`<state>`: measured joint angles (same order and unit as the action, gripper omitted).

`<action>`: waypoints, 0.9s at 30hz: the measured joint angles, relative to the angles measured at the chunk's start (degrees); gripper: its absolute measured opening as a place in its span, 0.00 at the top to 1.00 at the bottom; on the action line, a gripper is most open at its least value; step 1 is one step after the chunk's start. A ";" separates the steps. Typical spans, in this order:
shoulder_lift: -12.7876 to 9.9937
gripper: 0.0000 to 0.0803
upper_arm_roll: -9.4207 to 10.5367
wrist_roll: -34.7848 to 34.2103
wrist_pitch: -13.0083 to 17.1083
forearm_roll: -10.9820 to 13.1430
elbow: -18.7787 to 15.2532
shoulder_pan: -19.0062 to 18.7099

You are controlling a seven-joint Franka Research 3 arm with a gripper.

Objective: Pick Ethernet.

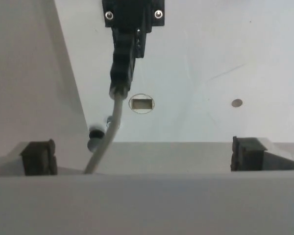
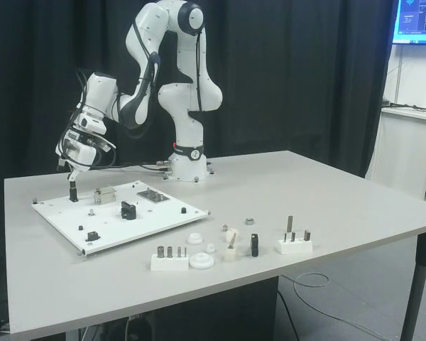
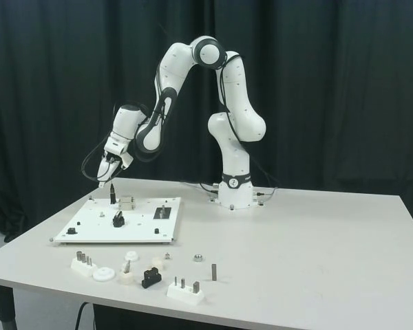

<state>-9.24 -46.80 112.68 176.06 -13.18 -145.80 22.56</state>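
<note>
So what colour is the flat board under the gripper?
White flat board, clearest in the first room view.

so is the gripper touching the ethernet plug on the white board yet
Apart. In the first room view the gripper hangs above the ethernet plug standing on the white board, with a dark gap between them.

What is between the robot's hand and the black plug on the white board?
Nothing. In the first room view, the gripper hangs just above the black plug on the white board, with bare air between.
</note>
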 joint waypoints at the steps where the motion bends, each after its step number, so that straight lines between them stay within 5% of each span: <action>1: 0.00 0.01 0.00 -0.02 0.00 0.00 0.04 -0.02; 27: 1.44 0.00 0.21 -0.25 -0.05 -0.14 0.55 -0.30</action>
<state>-7.80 -46.59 112.42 176.01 -13.31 -145.24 22.26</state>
